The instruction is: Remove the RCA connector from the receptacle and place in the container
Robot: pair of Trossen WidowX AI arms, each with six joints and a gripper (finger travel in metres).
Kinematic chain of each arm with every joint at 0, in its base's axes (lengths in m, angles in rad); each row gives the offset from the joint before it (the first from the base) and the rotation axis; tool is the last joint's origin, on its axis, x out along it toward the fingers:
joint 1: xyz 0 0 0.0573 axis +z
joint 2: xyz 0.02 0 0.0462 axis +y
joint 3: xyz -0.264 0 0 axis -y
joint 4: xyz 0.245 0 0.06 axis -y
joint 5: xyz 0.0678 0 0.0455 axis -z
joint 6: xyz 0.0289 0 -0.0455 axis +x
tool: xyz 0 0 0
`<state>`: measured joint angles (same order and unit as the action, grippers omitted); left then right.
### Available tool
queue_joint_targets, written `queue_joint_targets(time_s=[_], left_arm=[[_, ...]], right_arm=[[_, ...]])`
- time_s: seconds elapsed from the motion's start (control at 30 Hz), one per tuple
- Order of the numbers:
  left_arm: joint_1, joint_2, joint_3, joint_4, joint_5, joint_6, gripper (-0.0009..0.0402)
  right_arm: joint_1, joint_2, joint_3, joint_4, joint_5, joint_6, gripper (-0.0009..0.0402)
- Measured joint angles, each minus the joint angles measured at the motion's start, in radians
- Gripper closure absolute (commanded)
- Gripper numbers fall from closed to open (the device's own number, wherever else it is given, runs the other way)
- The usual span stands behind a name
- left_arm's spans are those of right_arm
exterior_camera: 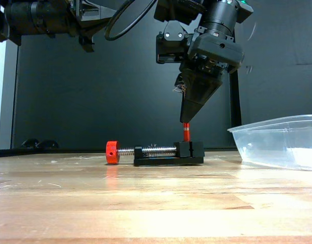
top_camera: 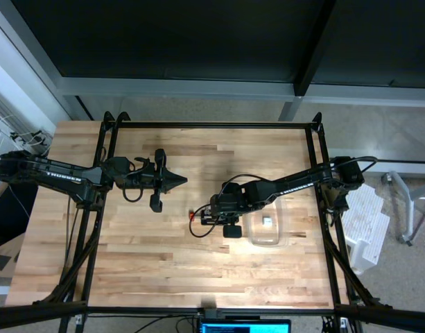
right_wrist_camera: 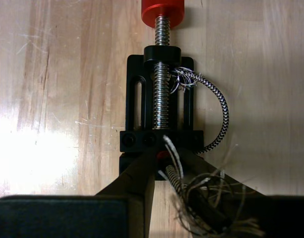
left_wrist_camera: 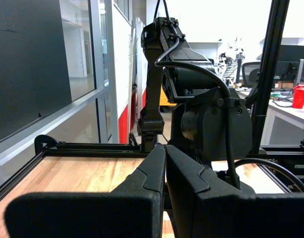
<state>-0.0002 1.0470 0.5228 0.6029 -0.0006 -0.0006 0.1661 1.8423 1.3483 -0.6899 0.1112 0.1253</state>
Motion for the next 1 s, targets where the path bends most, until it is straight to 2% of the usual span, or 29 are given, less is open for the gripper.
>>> queue_joint_targets(time_s=[0.37, 0.77, 1.0], left_arm=[[0.000, 0.000, 0.000, 0.000, 0.000, 0.000, 0.0393], [0.000, 0.000, 0.000, 0.000, 0.000, 0.000, 0.0393], [0.000, 0.000, 0.000, 0.000, 0.000, 0.000, 0.0393]], right_arm=[[0.000, 0.000, 0.000, -0.001, 0.000, -0.004, 0.0390], [0.000, -0.004, 0.002, -0.009, 0.000, -0.003, 0.0391], [0.000, -0.039, 0.002, -0.017, 0.000, -0.002, 0.0391]])
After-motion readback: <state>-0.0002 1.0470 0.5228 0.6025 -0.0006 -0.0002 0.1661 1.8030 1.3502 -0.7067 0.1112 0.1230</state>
